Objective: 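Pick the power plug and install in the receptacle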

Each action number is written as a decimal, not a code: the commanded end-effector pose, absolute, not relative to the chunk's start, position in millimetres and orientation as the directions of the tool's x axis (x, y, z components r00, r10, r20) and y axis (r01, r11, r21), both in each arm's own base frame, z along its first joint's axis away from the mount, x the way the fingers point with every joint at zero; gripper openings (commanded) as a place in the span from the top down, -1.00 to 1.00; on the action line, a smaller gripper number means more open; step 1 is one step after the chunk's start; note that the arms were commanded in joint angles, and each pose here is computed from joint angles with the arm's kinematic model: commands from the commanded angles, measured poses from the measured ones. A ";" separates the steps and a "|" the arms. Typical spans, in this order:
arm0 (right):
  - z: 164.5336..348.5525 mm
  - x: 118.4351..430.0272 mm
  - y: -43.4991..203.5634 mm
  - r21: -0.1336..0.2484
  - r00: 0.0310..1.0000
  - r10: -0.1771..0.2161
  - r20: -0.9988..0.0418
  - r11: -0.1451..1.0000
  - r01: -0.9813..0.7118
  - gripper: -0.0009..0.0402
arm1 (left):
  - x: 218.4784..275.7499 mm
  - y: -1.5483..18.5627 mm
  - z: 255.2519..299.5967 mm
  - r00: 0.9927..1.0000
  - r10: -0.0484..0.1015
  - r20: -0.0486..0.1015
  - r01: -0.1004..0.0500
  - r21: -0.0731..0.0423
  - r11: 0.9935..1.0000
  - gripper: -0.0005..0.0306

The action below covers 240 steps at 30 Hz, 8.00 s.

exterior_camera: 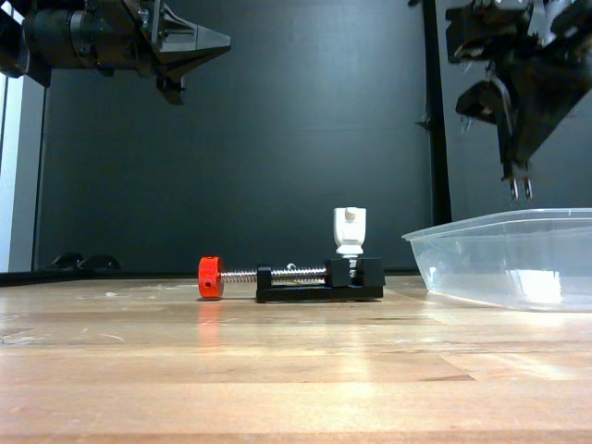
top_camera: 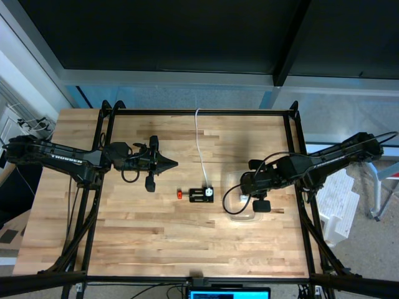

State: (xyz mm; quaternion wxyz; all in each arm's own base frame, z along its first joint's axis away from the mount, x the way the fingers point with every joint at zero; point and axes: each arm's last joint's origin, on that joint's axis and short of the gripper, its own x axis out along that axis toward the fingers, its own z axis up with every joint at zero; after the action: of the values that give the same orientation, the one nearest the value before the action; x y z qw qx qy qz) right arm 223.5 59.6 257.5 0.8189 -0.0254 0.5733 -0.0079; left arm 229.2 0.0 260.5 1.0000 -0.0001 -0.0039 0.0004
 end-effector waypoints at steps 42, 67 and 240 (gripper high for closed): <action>258.7 356.1 63.8 -0.114 0.392 -0.109 -0.914 0.993 0.010 0.96 | 229.2 0.0 260.5 1.000 0.000 0.008 0.000 0.000 1.000 0.97; 248.7 364.5 65.2 -0.125 0.402 -0.108 -0.910 0.992 -0.017 0.96 | 229.2 0.0 260.5 1.000 0.000 0.008 0.000 0.000 1.000 0.97; 277.1 325.1 56.7 -0.060 0.538 -0.053 -0.841 0.998 0.006 0.50 | 229.2 0.0 260.5 1.000 0.000 0.008 0.000 0.000 1.000 0.96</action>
State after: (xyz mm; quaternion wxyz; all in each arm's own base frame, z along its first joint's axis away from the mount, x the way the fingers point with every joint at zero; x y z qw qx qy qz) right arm 327.9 57.6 273.4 0.8714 -0.0230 0.4896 -0.0197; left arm 229.2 0.0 260.5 1.0000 -0.0001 -0.0039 0.0004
